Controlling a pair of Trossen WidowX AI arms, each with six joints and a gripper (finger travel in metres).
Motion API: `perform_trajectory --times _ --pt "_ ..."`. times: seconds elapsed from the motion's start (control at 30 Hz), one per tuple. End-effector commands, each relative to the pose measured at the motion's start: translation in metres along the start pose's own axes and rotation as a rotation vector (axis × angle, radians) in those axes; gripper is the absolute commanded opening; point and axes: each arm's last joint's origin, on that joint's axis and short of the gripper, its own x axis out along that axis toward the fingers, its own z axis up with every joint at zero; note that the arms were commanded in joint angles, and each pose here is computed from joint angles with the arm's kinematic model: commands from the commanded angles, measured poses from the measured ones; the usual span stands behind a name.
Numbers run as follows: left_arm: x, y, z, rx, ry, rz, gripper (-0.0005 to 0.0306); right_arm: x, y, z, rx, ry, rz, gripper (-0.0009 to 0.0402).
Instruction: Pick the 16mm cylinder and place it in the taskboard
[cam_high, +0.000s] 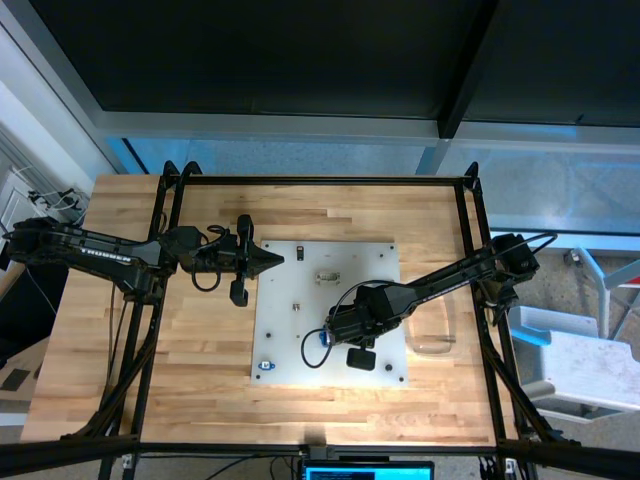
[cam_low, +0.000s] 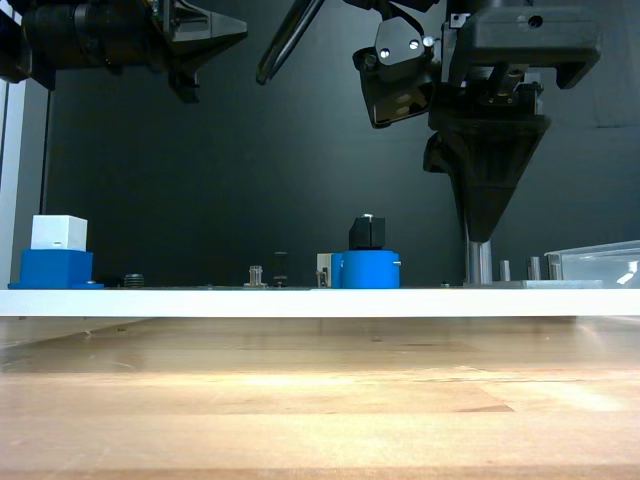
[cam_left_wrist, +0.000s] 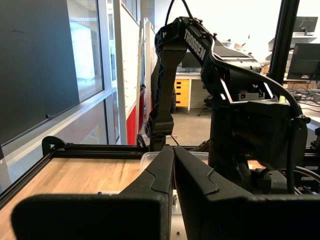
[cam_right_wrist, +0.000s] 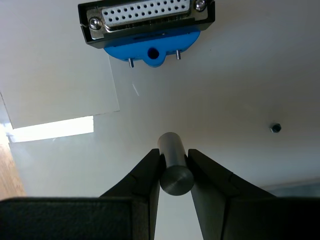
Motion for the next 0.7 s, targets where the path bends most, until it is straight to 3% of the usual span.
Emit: perform_trajectory --times 0.03,0.7 --pt "0.0000 0.0000 0.0000 0.000 0.000 0.000 0.0000 0.0011 0.0002 -0.0004 -0.001 -0.002 0.002 0.0016" --pt "0.0000 0.0000 0.0000 0.000 0.000 0.000 0.0000 0.0036 -0.0005 -0.0024 -0.002 0.011 0.003 0.0016"
